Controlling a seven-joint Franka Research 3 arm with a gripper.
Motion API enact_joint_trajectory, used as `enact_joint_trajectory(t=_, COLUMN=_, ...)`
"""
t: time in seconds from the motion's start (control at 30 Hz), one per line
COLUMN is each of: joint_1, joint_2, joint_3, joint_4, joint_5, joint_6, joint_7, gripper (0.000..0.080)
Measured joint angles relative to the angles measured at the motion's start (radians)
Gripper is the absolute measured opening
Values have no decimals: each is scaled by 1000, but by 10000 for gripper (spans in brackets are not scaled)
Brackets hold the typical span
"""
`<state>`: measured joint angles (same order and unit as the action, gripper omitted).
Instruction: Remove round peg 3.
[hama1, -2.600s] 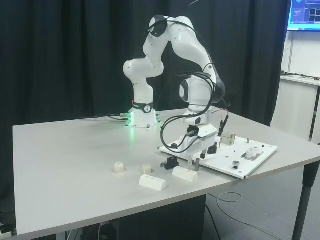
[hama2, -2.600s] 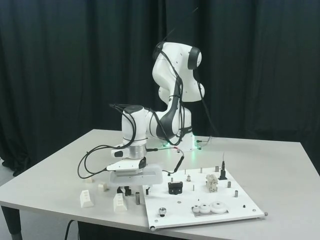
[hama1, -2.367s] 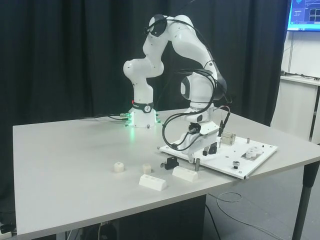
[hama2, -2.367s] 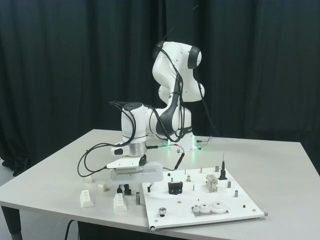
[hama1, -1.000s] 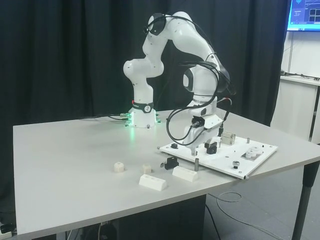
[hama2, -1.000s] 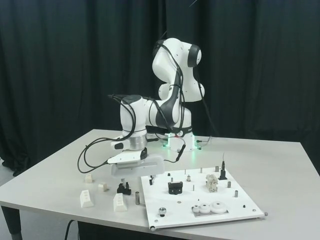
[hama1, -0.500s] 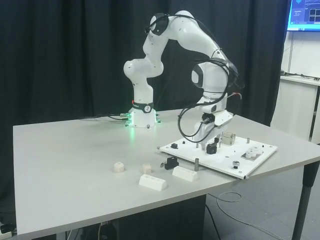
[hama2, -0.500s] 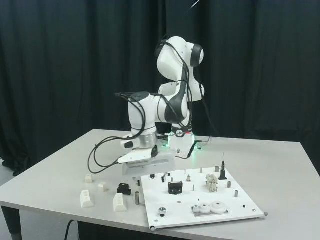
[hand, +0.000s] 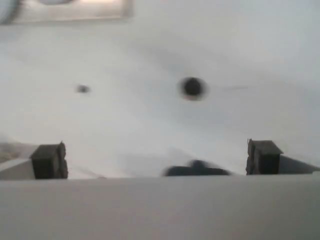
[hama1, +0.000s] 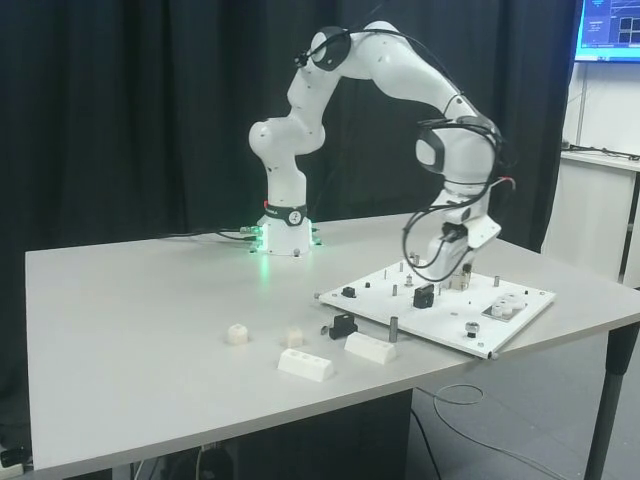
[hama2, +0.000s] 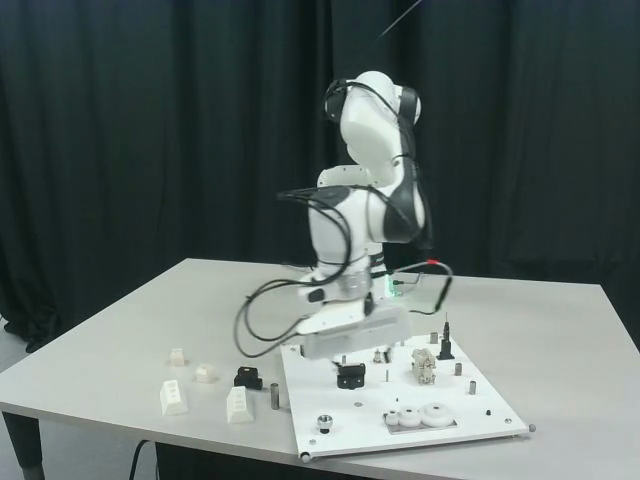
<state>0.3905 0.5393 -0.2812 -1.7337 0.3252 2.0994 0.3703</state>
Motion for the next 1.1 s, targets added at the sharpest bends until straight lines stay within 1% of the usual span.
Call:
enact_joint_trajectory(t=0.23, joint_1=68, joint_2=0, joint_3=34, joint_4=0, joint_5=12, joint_6=-4, joint_7=102, gripper=800)
enact_joint_trajectory(t=0.43, joint_1=126, joint_2=0, joint_3=67, joint_4=-3, joint_5=12, joint_6=-4, joint_7=204, gripper=800)
enact_joint_trajectory(t=0.6, joint_1=177, joint_2=0, joint_3=87, joint_4=-11, joint_5=6, joint_6=-1, joint_7=286, gripper=800)
enact_joint_trajectory(t=0.73, joint_1=223, joint_2=0, joint_3=94, joint_4=-21, joint_5=-12, joint_6=8, joint_7=351, gripper=800)
enact_joint_trajectory(t=0.9, joint_1=275, joint_2=0, joint_3=99, joint_4=-32, joint_5=-47, joint_6=26, joint_7=431, gripper=800)
enact_joint_trajectory(t=1.1, joint_1=322, joint_2=0, joint_3=99, joint_4=-47, joint_5=-109, joint_6=63, joint_7=512, gripper=800)
